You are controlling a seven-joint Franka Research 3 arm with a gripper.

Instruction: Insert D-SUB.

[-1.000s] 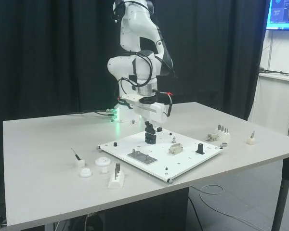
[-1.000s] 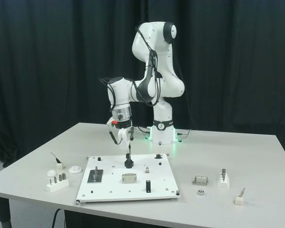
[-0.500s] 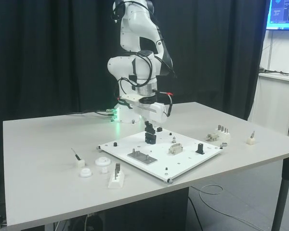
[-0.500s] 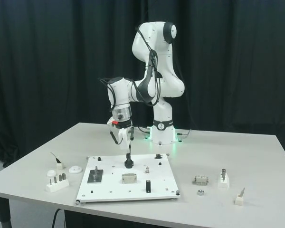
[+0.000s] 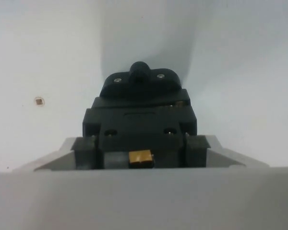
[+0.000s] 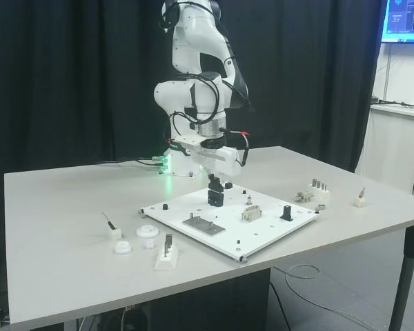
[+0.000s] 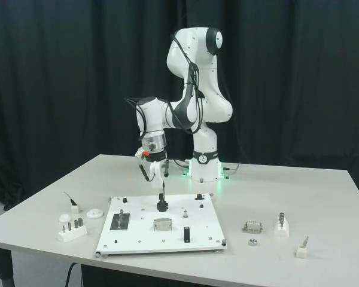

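The gripper [image 6: 214, 187] pinches the black D-SUB connector [image 5: 139, 125] between its fingers, low over the white board [image 7: 137, 236] near its far edge, well apart from neighbouring fixtures.

Open board [image 7: 140, 230] beside black connector [image 7: 162, 206].

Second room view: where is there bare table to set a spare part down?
Bare grey table behind the loose connector and the small fixtures on that side. Also bare between the arm's base and the far edge on the other side, behind the white discs. Crowded: the white board with its mounted parts, where the gripper holds a black plug, and the pin holder corner.
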